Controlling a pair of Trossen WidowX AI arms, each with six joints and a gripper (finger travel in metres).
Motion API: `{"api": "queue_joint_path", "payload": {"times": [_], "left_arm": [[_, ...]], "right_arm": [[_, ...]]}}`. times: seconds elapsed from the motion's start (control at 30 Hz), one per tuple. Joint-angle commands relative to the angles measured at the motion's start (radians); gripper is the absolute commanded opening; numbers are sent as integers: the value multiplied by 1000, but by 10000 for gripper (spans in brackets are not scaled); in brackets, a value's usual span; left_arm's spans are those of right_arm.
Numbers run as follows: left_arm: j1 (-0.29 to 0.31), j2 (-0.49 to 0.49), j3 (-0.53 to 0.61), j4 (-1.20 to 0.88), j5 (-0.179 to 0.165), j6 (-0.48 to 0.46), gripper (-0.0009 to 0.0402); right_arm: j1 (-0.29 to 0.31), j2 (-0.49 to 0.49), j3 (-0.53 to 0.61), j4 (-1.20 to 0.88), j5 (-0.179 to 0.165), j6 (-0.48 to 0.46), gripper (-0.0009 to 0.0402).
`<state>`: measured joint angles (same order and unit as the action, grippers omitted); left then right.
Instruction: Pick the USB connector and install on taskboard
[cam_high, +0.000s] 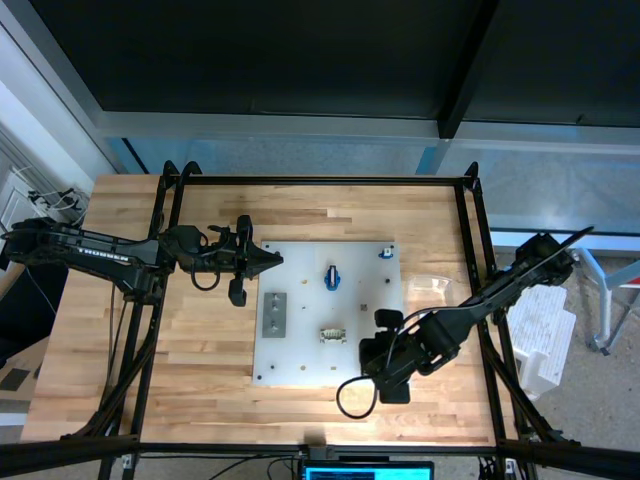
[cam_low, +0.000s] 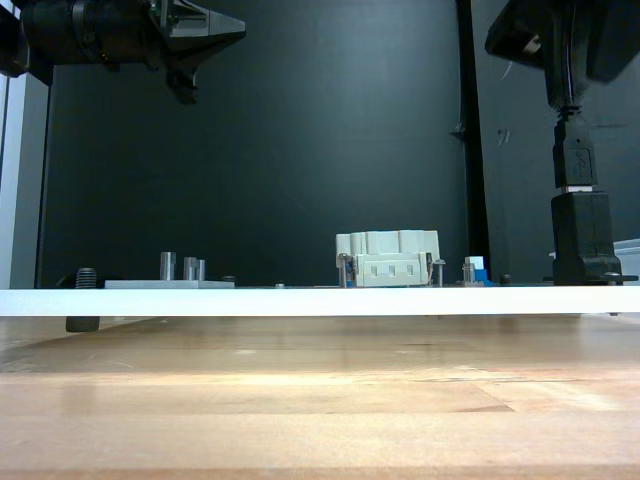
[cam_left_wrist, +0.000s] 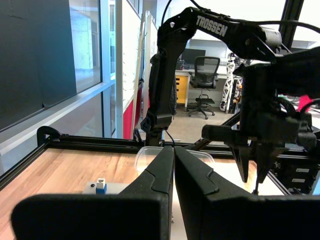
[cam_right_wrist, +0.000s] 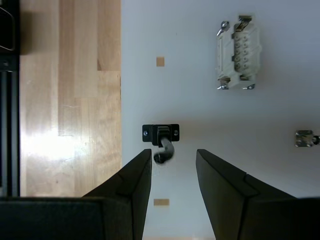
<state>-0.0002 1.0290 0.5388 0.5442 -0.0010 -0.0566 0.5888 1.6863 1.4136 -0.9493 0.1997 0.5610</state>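
The USB connector (cam_low: 578, 168) is a small dark plug standing upright in the black socket (cam_low: 585, 245) at the near right of the white taskboard (cam_high: 300, 350). In the right wrist view the USB connector (cam_right_wrist: 163, 149) sits in the socket (cam_right_wrist: 160, 134), with a short dark cable curling from it. My right gripper (cam_right_wrist: 172, 157) hangs open straight above the plug, its fingers apart and not touching it. My left gripper (cam_high: 272, 259) is shut and empty, held in the air over the board's far left edge.
The board also carries a grey block (cam_high: 274, 314), a blue part (cam_high: 333, 277) and a metal connector (cam_high: 333, 334). A clear plastic tray (cam_high: 430, 285) lies off the board's right edge. A black cable loop (cam_high: 350, 395) hangs at the board's near edge.
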Motion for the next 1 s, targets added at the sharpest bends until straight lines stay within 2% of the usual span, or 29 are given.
{"api": "queue_joint_path", "payload": {"times": [0.03, 0.37, 0.5, 0.67, 0.93, 1.0], "left_arm": [[0, 0, 0, 0, 0, 0, 0], [0, 0, 0, 0, 0, 0, 0], [0, 0, 0, 0, 0, 0, 0], [0, 0, 0, 0, 0, 0, 0], [0, 0, 0, 0, 0, 0, 0], [0, 0, 0, 0, 0, 0, 0]], "right_arm": [[0, -21, 3, -12, 0, -2, 121], [0, -50, 2, -21, 1, -6, 122], [-8, -86, -9, -26, 19, -31, 119], [-50, -166, -69, -23, 18, -42, 90], [-166, -304, -172, 44, 18, -132, -4], [-201, -342, -205, 75, 18, -163, 4]]}}
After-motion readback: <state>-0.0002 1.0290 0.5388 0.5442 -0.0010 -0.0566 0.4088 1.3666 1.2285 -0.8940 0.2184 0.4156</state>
